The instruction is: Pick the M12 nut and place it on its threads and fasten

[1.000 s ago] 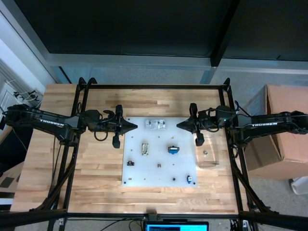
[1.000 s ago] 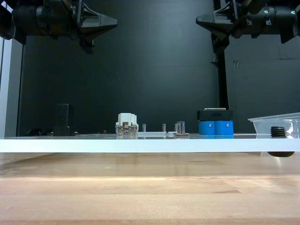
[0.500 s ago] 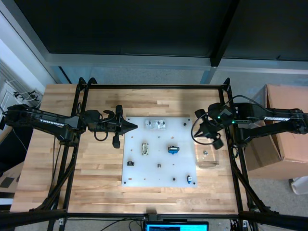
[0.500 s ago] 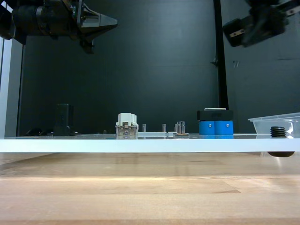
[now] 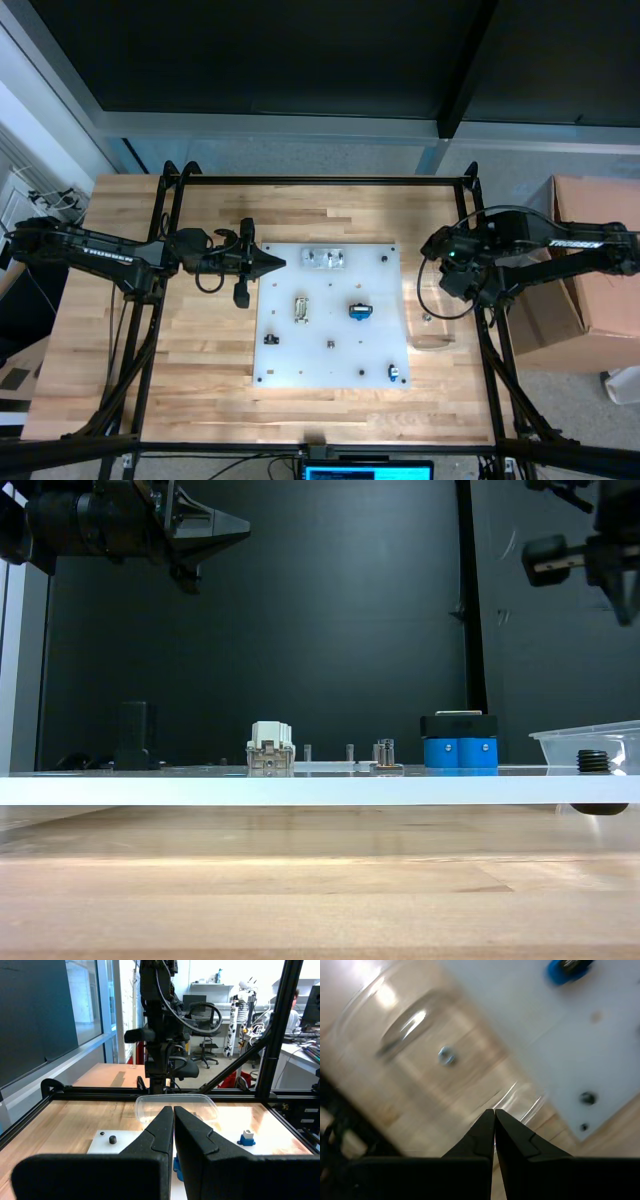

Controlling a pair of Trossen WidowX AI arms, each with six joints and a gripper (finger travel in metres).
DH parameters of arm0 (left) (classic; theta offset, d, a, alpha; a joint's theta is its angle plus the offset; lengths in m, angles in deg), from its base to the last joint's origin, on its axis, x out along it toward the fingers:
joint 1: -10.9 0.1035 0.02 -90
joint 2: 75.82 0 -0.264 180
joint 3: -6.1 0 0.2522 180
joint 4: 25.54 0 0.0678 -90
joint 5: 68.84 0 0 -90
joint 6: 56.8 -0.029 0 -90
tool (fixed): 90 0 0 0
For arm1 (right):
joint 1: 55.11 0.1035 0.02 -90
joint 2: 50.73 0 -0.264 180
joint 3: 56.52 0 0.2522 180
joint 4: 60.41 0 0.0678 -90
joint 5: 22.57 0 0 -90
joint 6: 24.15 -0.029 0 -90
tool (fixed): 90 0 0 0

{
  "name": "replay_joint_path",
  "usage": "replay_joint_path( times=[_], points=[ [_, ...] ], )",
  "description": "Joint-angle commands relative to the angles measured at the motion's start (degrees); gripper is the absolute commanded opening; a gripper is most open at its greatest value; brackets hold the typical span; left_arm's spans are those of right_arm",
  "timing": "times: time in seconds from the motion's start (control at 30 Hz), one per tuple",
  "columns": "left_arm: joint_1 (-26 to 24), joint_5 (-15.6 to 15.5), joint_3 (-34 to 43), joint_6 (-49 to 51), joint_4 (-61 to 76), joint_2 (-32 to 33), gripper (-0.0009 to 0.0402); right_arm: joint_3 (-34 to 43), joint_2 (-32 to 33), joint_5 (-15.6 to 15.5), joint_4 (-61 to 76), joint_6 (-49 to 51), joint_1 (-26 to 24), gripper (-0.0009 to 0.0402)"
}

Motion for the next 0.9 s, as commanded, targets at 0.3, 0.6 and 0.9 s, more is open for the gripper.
replay_joint_path(
  times=[0.3, 0.6, 0.9],
  points=[
    [0.0, 0.0, 0.0, 0.0, 0.0, 0.0, 0.0000, -0.2, 4.3, 7.4, 2.0, 0.1, 12.0, 0.0084],
    [0.0, 0.0, 0.0, 0.0, 0.0, 0.0, 0.0000, -1.4, 8.5, 7.4, -3.5, 0.3, 21.3, 0.0212],
    [0.0, 0.0, 0.0, 0.0, 0.0, 0.0, 0.0000, -4.1, 12.7, 7.2, -6.0, 5.4, 21.7, 0.0251]
  ],
)
